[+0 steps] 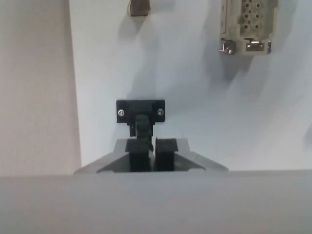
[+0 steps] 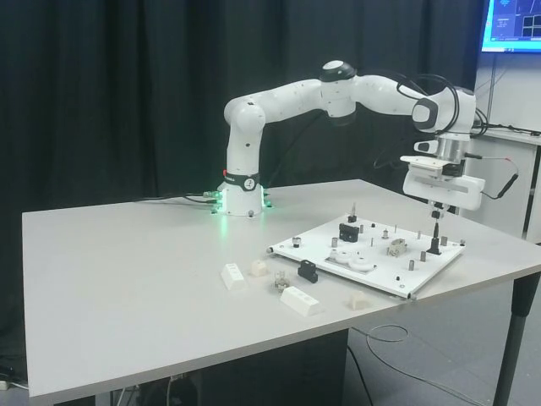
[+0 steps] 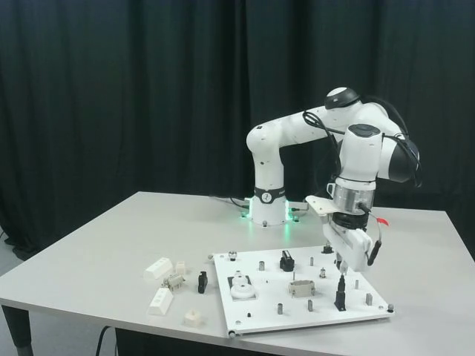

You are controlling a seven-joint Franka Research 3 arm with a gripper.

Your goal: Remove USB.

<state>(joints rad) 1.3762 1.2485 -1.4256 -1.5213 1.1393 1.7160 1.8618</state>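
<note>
Gripper (image 1: pixel 152 152) closed narrow on USB plug (image 1: pixel 142 126), which is lifted above its black socket (image 3: pixel 340 302) nr the front right corner of white board (image 3: pixel 260 317). Risk: thin plug slips or twists in pads w/ any jerk, dropping onto board's other fittings.

The white seven-joint robot arm (image 2: pixel 287 95) stood bolted near the back edge of the grey counter (image 2: pixel 127 262), its base ringed with green light. From an upright first link it reached out horizontally towards the counter's far side, then bent at the wrist so that the last segment pointed straight down. The two-fingered black tool (image 1: pixel 150 155) hung vertical, its fingers (image 1: pixel 138 152) drawn close together around a slim black plug (image 1: pixel 143 126), fingertips low over the white board.
</note>
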